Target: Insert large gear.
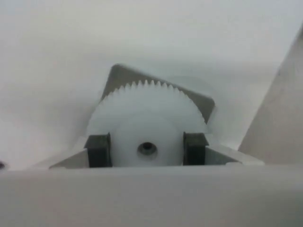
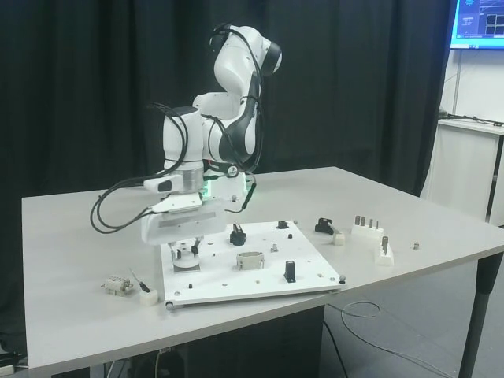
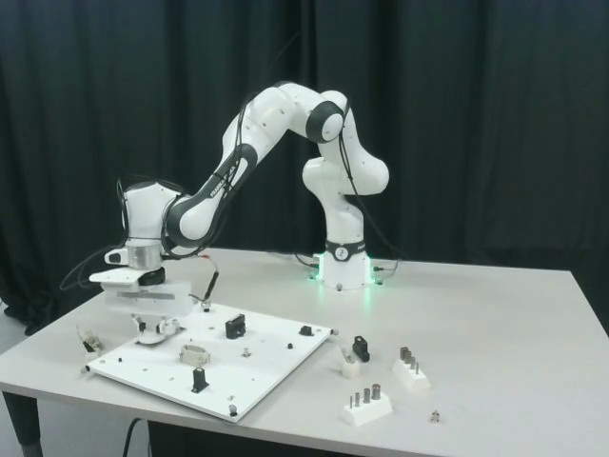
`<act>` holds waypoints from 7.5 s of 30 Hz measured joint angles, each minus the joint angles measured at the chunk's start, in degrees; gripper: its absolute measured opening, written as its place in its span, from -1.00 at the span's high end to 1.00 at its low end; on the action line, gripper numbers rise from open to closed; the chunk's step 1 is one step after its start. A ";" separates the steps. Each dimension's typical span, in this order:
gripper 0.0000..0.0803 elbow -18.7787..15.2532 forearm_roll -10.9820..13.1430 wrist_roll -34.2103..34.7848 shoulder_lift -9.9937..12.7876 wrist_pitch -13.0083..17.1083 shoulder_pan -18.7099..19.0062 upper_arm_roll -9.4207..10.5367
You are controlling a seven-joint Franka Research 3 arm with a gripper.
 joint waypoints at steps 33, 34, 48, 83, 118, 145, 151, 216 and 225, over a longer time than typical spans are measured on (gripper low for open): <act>0.19 0.05 -0.38 -24.72 0.04 -0.08 -0.01 0.05; 0.19 0.05 -0.34 -24.30 0.04 -0.08 -0.02 0.05; 0.19 0.06 0.38 -0.48 0.08 -0.08 -0.11 0.05; 0.19 0.26 0.30 21.55 -0.33 -0.16 0.07 0.03; -0.99 4.69 -11.13 20.09 -4.64 -3.80 -0.10 -2.51; -0.99 4.69 -10.51 14.37 0.15 2.99 -4.87 2.46; -0.99 4.70 -9.62 13.48 0.49 3.02 -5.17 2.94; -0.99 3.94 -8.30 9.31 1.13 2.33 -5.58 3.06; -0.99 3.89 -8.24 9.09 1.40 3.13 -6.46 3.08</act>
